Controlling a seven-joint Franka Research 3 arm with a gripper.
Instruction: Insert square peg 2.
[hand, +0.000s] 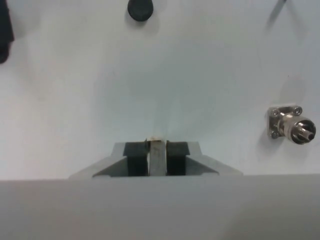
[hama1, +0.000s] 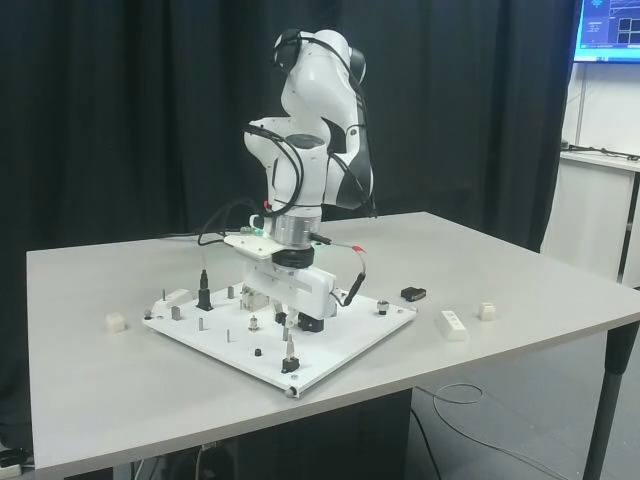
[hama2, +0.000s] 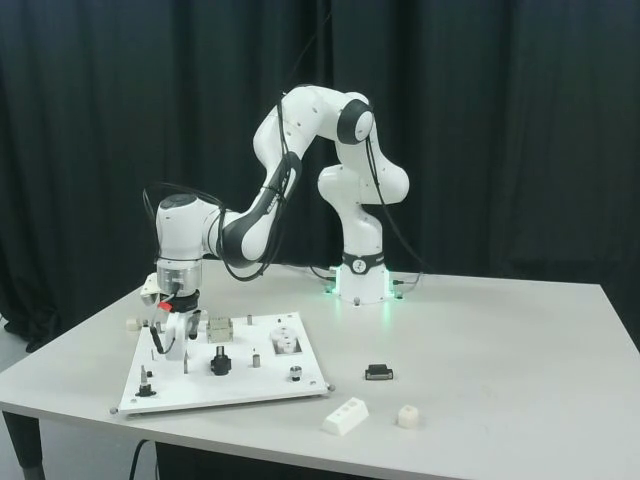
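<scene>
Two black fingers (hand: 134, 159) were clenched on a narrow grey square peg (hand: 157, 159), which stood upright between them with its tip at or just above the white board (hand: 150, 75); whether it touched could not be told from the wrist view. The gripper (hama1: 283, 318) hung low over the board's middle in the first room view, its wrist pointing straight down. On the board near the gripper sat a metal threaded connector (hand: 292, 127) on a small square flange, and farther off a black round knob (hand: 140, 9). The second room view showed the white arm (hama2: 300, 130) reaching from its base (hama2: 362, 280) at the back of the grey counter (hama2: 500, 340) out to the board's far-left part, the gripper (hama2: 167, 335) close above the surface. Beside the board on the counter lay a small black connector (hama2: 379, 372), a white rectangular block (hama2: 345, 415) and a small white cube (hama2: 407, 415), all apart from one another.
</scene>
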